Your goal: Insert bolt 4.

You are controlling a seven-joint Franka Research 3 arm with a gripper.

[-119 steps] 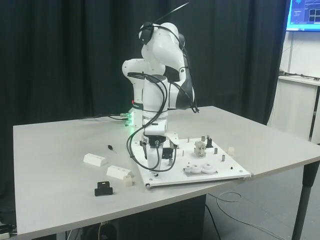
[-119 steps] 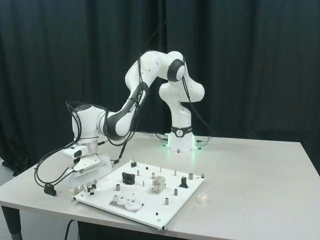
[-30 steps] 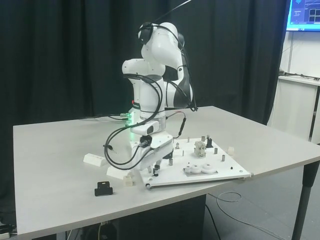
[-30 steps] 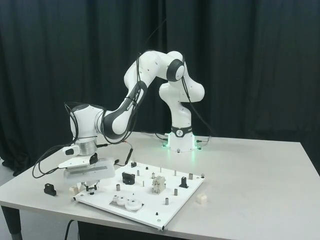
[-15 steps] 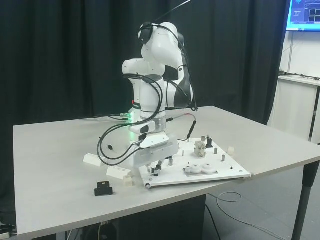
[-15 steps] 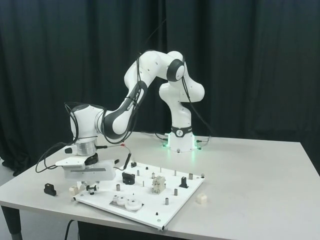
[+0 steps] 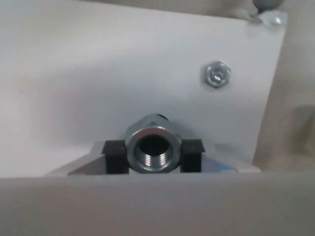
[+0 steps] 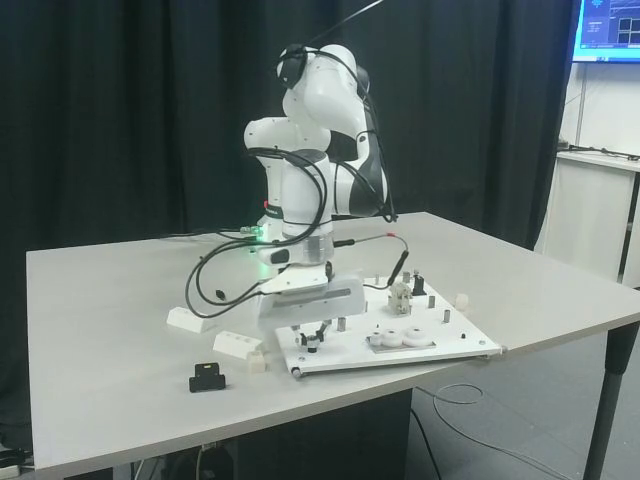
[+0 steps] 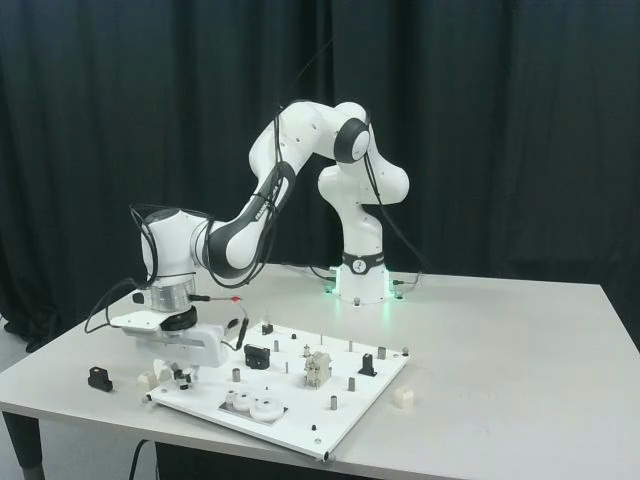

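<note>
In the wrist view a grey metal bolt (image 7: 152,147) with a hollow threaded end stands upright on the white board (image 7: 98,73). Black finger pads (image 7: 115,157) press on it from both sides, so my gripper (image 7: 153,156) is shut on the bolt. From the first room view, my gripper (image 8: 312,336) points straight down at the near left corner of the white board (image 8: 440,352). The second room view shows my gripper (image 9: 180,374) at the left end of the board (image 9: 310,415).
A small hex screw (image 7: 217,74) sits in the board near the bolt. Two white gears (image 8: 400,338), several pegs and a small grey mechanism (image 8: 400,297) stand on the board. On the table lie white blocks (image 8: 190,318), a black clip (image 8: 207,376) and a white cube (image 9: 402,396).
The hand has turned about its upright axis at the same spot on the board, and its cable has swung round with it. The gripper stays shut on the bolt.
</note>
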